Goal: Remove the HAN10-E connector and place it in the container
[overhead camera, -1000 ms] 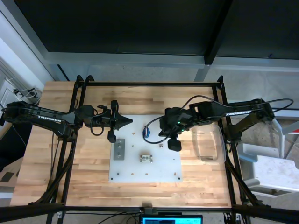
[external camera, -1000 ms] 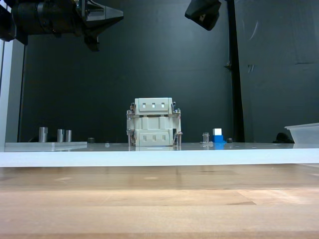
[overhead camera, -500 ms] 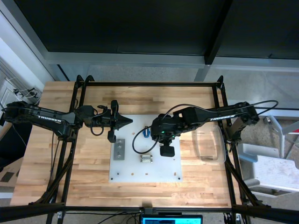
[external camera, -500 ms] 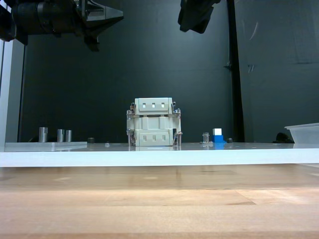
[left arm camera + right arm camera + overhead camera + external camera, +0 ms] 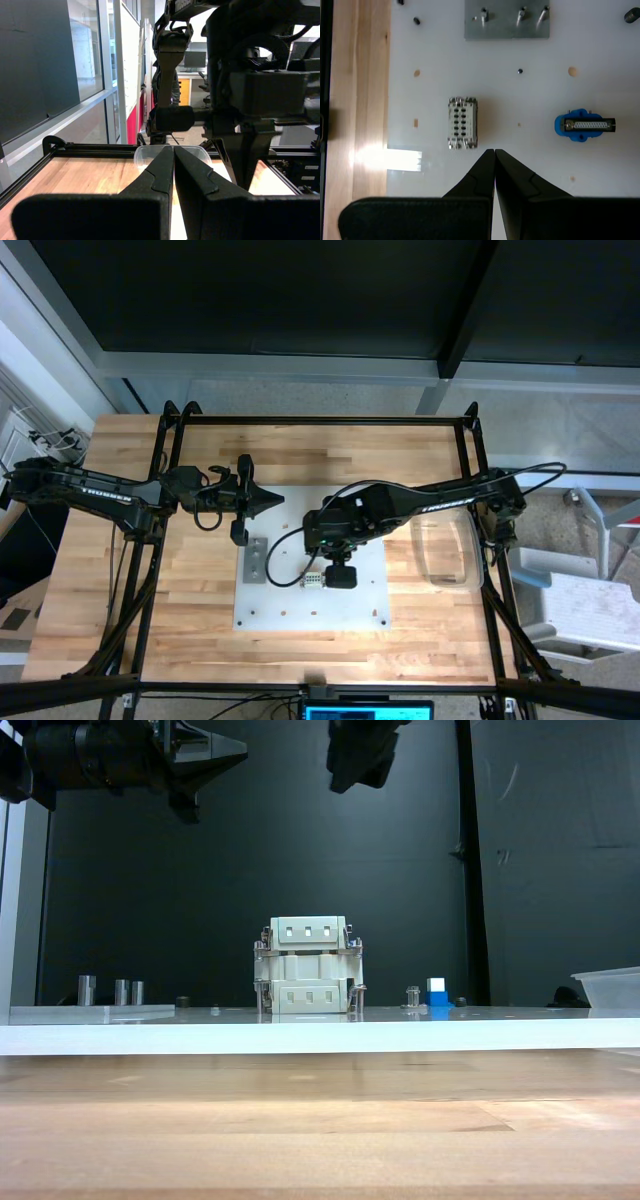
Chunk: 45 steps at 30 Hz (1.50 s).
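1. Right gripper (image 5: 494,151): my claw hangs high above the white board (image 5: 350,608), pointing down, its fingers pressed together and holding nothing.
2. HAN10-E connector (image 5: 463,123): seated on the board, about midway between its left and right edges and nearer its near edge. It is well apart from my claw.
3. Container (image 5: 470,558): on the table just beside the board's right edge. I see nothing in it.
4. Left gripper (image 5: 173,150): fingers together, raised near the board's far left corner. I judge it parked.
5. Progress: no step is done yet. I have to part my fingers, descend, clamp the connector, pull it free, carry it to the container and release it.
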Each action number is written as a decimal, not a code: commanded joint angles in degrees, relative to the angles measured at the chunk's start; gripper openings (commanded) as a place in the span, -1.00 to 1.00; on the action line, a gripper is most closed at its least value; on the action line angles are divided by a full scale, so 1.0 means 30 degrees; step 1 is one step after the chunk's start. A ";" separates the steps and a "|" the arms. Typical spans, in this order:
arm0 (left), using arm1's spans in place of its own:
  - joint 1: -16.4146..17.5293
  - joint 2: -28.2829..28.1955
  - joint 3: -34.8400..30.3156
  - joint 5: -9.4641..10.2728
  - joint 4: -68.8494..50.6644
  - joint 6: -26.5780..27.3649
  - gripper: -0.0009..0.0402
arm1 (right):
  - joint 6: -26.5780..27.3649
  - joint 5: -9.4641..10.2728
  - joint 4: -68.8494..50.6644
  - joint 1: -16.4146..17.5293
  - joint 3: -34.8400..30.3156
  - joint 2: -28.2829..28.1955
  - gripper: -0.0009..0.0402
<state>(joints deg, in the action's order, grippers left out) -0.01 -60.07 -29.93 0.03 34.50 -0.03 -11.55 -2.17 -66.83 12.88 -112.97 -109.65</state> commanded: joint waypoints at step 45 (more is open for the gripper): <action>0.0007 -0.0015 -0.0007 -0.0007 0.0007 0.0000 -0.96 | -0.0984 -0.0787 0.1457 0.1042 -0.0933 -0.4539 0.31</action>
<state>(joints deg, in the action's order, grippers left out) -0.01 -60.10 -29.95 0.01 34.50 -0.03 -14.50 -4.45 -62.48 16.01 -115.77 -123.28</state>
